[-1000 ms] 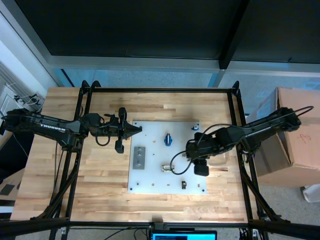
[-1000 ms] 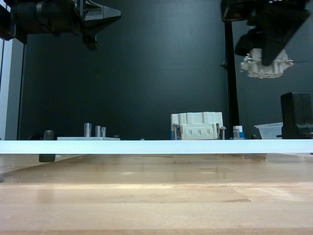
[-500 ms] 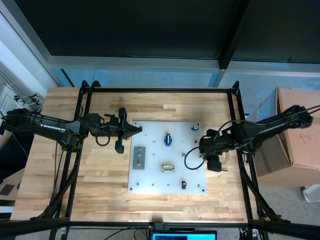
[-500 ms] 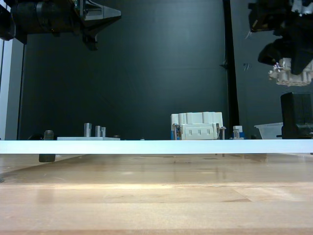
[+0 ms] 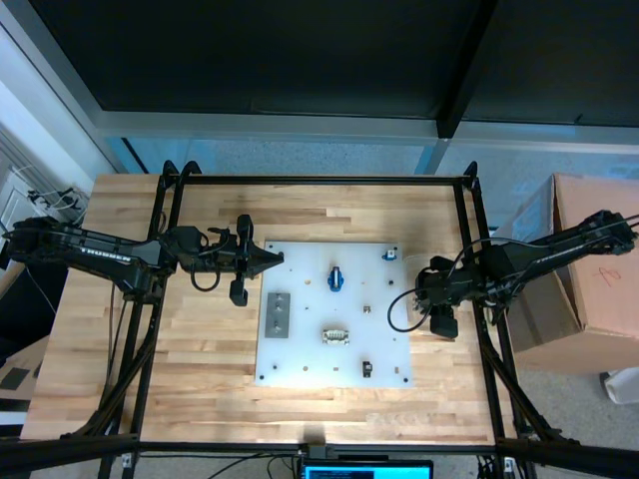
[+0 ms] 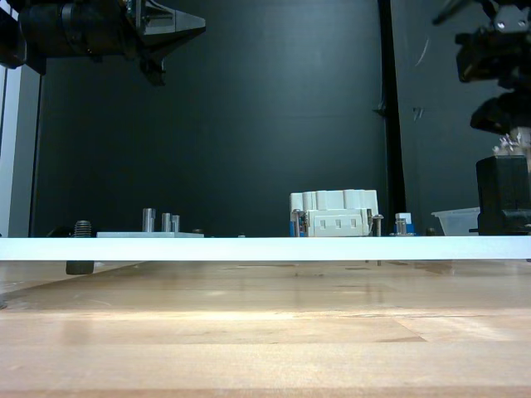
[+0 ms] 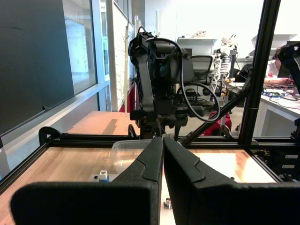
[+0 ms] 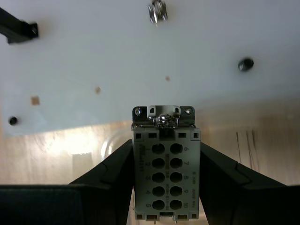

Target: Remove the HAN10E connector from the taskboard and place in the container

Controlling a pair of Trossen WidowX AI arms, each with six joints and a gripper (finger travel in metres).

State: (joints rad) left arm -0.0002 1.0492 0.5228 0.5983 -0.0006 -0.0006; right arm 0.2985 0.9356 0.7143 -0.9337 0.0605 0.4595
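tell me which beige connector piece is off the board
The HAN10E connector, held in the right gripper, raised just past the right edge of the board; the other piece sits on it. The left gripper hovers shut by its far-left corner.

Connector face: the grey ten-hole HAN10E connector [image 8: 164, 164] bears pin numbers 1–5 and 6–10 beside its holes.
Arm link: the black left arm [image 5: 100, 252] bears white lettering, "TROSSEN".

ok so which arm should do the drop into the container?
Right, I'd say. The right gripper holds the connector up off the board, near the container at the board's right edge. The left gripper is shut and empty over the opposite edge.
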